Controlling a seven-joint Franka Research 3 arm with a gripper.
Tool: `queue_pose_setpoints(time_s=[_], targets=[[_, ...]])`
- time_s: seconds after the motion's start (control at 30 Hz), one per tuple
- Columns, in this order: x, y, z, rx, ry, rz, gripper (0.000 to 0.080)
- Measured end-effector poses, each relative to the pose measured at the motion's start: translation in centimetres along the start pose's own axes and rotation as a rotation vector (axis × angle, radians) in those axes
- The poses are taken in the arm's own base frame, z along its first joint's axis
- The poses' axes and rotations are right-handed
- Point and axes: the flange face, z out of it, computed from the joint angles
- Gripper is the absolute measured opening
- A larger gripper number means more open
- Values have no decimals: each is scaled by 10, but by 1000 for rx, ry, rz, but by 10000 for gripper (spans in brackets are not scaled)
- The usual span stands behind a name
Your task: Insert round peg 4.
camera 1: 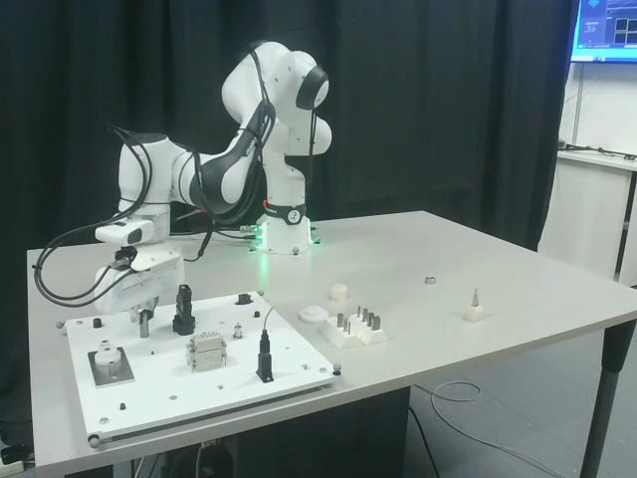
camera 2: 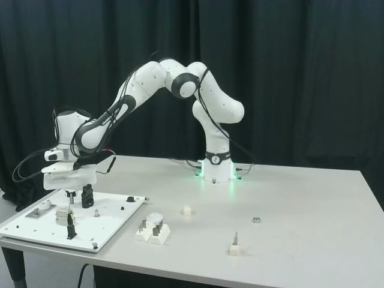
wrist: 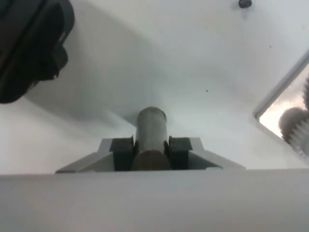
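My gripper (wrist: 150,147) is shut on a grey round peg (wrist: 151,130), held upright with its lower end at or just above the white task board (wrist: 193,72); whether it touches I cannot tell. In the first room view the gripper (camera 1: 145,317) hangs over the board's (camera 1: 289,373) far left part, the peg (camera 1: 145,324) pointing down. The second room view shows the gripper (camera 2: 71,193) and peg (camera 2: 71,195) above the same board (camera 2: 108,231). No hole is visible under the peg.
A black connector (camera 1: 183,309) stands on the board right beside the gripper, and appears as a black part (wrist: 29,43) in the wrist view. Gears (wrist: 294,123) sit in a metal plate. A white peg holder (camera 1: 355,329) with several pegs rests off the board.
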Motion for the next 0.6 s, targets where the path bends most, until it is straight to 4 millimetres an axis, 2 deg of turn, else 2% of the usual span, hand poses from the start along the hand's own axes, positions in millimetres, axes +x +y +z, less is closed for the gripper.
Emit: queue_pose_setpoints(time_s=[0.6], targets=[[2,-1,0,-3,6,-2,151]])
